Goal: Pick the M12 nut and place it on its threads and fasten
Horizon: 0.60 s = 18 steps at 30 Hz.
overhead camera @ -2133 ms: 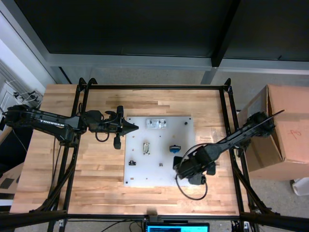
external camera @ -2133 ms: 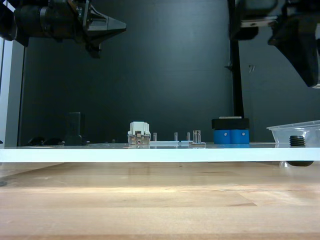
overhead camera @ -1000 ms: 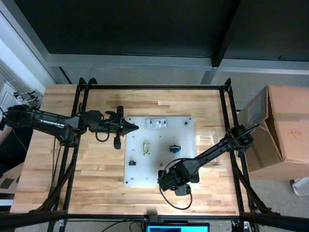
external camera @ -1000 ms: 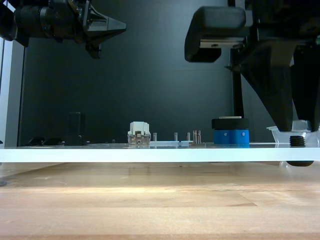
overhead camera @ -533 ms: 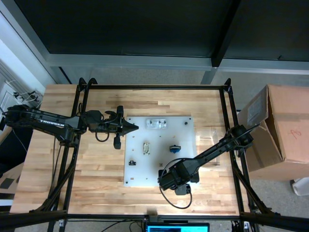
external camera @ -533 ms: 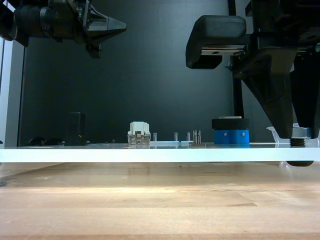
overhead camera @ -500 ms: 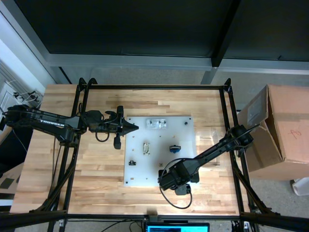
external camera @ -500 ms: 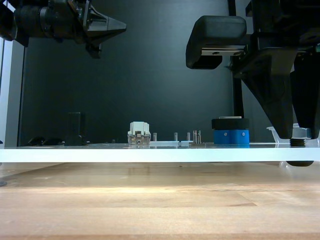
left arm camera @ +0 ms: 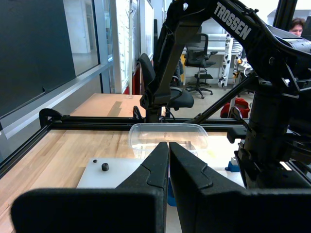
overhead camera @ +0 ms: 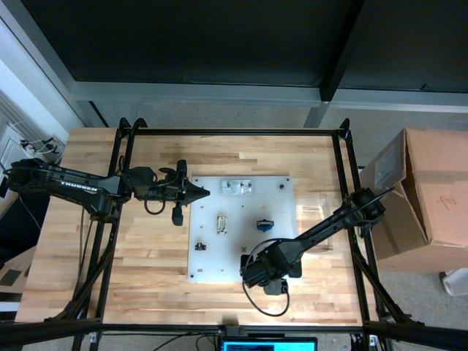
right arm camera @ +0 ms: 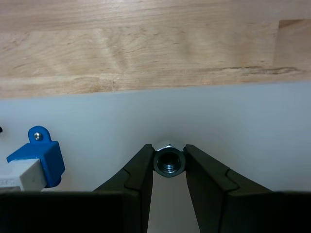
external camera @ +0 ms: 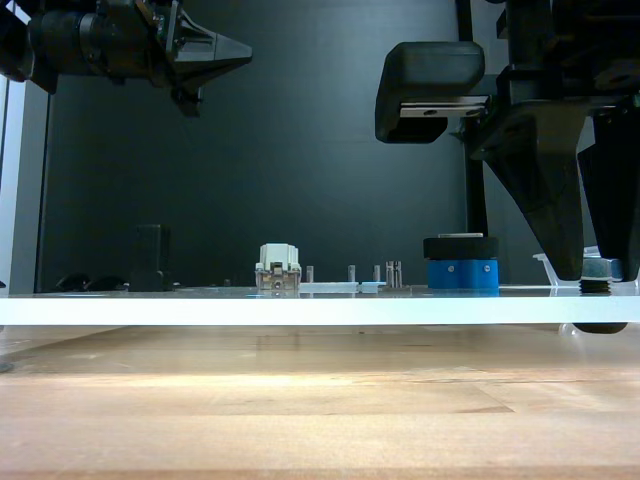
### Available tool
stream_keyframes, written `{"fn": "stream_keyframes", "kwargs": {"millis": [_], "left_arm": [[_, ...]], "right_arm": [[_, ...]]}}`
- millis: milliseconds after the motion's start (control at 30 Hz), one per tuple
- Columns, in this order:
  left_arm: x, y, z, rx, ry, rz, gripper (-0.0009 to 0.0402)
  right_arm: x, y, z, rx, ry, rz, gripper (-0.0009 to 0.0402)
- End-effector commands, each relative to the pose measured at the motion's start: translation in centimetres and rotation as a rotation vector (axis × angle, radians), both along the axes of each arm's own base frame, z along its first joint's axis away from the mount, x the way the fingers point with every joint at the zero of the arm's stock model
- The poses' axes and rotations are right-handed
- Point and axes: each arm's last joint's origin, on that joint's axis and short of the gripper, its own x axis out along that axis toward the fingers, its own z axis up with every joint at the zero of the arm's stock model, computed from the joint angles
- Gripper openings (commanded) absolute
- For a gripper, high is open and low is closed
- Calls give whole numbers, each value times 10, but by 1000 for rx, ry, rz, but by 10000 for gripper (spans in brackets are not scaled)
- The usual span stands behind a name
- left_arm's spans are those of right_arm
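Right gripper (right arm camera: 168,155): two black fingers (right arm camera: 140,171) pinched on opposite flats of the silver M12 nut (right arm camera: 168,162). The nut is held, its threaded bore facing the camera. Whether it sits on its stud cannot be told.
White board (right arm camera: 243,126): behind the nut.
Blue block (right arm camera: 43,156): nine o'clock of the nut, apart from it.
Wooden table (right arm camera: 146,43): twelve o'clock, past the board's edge.

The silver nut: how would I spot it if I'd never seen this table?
Find the white board on the wooden table, then the right gripper reaching down at its near right edge; the left gripper hangs shut over the far left edge. Between the right fingers sits the nut, just above the black ribbed stud. It is the only small shiny silver hexagon with a hole.
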Motion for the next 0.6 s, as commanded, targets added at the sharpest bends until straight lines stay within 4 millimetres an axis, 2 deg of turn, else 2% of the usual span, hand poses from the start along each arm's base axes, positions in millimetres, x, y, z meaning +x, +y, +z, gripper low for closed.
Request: {"fn": "stream_keyframes", "kwargs": {"millis": [33, 133, 600], "left_arm": [[0, 0, 0, 0, 0, 0, 0], [0, 0, 0, 0, 0, 0, 0], [0, 0, 0, 0, 0, 0, 0]], "right_arm": [[0, 0, -2, 0, 7, -53, 20], [0, 0, -2, 8, 11, -176, 20], [1, -1, -1, 64, 36, -977, 20]]}}
